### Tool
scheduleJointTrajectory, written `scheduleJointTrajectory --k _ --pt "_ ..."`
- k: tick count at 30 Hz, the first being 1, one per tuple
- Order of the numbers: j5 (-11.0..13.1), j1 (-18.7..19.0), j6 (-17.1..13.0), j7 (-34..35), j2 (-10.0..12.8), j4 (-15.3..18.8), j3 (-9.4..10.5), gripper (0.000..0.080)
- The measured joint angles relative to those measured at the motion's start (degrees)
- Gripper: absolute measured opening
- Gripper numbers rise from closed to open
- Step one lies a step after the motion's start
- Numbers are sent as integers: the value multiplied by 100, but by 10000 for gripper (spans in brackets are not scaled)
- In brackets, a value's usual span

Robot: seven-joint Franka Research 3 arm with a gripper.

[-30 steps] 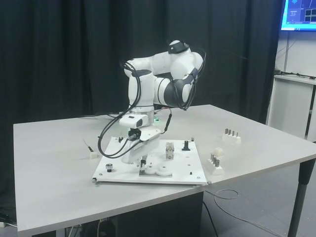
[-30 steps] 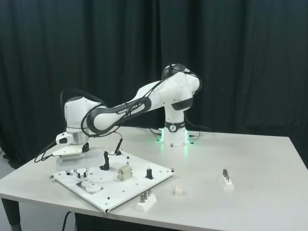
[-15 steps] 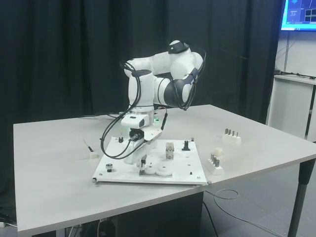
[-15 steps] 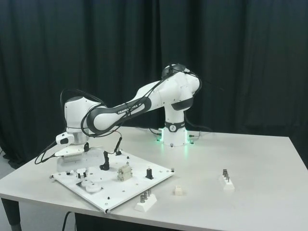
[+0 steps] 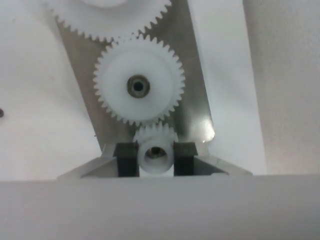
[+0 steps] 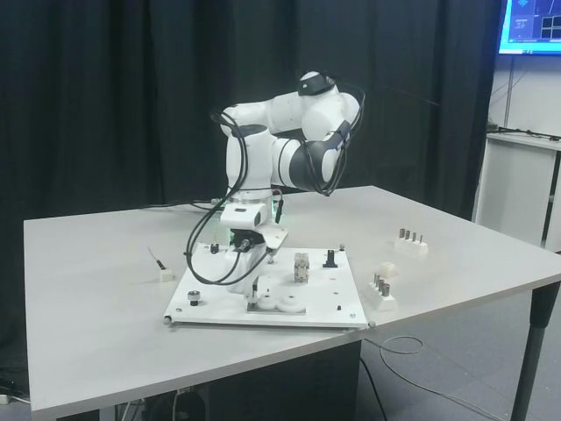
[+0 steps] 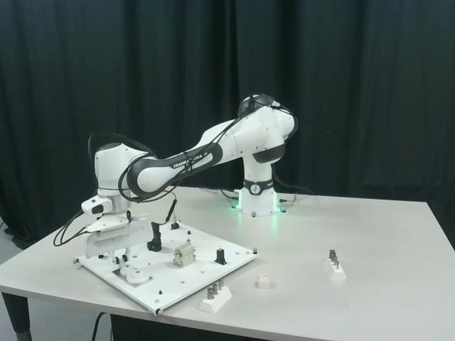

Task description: Insert small gear.

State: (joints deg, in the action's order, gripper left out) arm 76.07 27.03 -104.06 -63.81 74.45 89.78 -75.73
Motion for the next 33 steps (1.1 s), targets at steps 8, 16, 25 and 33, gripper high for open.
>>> scheduleJointTrajectory --k 8,16,25,33 --pt "5 -5 1 -124 0 -3 2 145" --pt "5 -7 1 -124 0 -3 3 145" --pt "4 -3 5 -84 -2 -39 -24 145" --pt "-5 12 4 354 -11 -140 -215 368"
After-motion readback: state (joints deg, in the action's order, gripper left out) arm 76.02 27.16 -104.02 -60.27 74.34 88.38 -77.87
